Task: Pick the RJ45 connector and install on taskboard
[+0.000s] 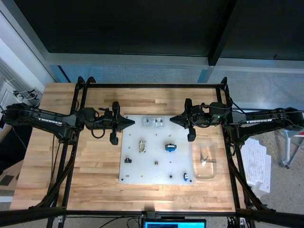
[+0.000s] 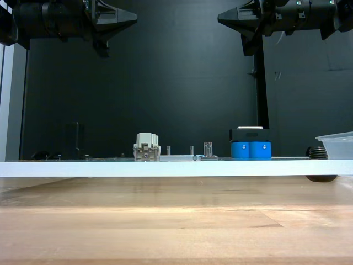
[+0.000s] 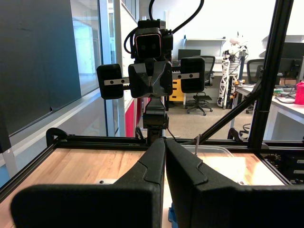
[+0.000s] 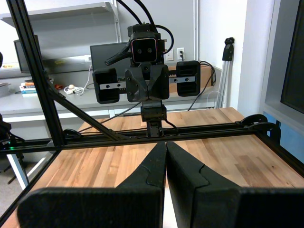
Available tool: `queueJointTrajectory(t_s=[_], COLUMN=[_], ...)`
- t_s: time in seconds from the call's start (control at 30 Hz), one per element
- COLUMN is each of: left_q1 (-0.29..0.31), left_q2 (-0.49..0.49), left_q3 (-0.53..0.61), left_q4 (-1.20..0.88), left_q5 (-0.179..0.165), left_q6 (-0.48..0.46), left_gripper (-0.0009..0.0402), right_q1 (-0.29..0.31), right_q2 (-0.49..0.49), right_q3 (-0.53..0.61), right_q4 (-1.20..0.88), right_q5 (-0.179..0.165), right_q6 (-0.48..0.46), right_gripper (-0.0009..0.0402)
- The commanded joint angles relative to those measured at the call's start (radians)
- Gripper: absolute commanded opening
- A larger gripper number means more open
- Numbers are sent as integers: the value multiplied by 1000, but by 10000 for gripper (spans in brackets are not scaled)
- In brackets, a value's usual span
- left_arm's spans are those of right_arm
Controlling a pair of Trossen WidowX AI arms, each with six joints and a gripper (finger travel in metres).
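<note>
The right gripper (image 1: pixel 172 118) hangs high over the far right part of the taskboard (image 1: pixel 142 168), its fingers (image 4: pixel 156 164) pressed together with nothing between them. The left gripper (image 1: pixel 132 122) mirrors it over the board's far left edge, also closed and empty, tip pointing inward at its twin. In the low view both sit well above the fixtures.

The RJ45 connector (image 1: pixel 204 160) lies in the clear plastic tray (image 1: pixel 195 176), which rests on the table just beside the board's right edge. From the right gripper, that is down, toward the near edge, and outward toward my right arm's base. The left gripper would have to cross the whole board, so I judge the pick belongs to the right arm.

The plug is too small for me to read its long axis with confidence; it seems to lie at a slant in the tray. I expect I must turn back over the tray, part the fingers, and settle the wrist angle once I'm closer. Nothing is picked yet.
</note>
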Motion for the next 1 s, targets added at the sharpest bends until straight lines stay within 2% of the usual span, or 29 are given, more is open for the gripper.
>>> queueJointTrajectory(t_s=[0.03,0.63,1.0], left_q1=[0,1,0], left_q2=[0,1,1], left_q3=[0,0,0], left_q4=[0,0,0], left_q5=[0,0,0], left_q6=[0,0,0], left_gripper=[0,0,0], right_q1=[0,0,0], right_q2=[0,-9,-116], right_q3=[0,3,52], right_q4=[0,-14,-266], right_q5=[0,0,9], right_q6=[0,2,-28], right_gripper=[0,0,0])
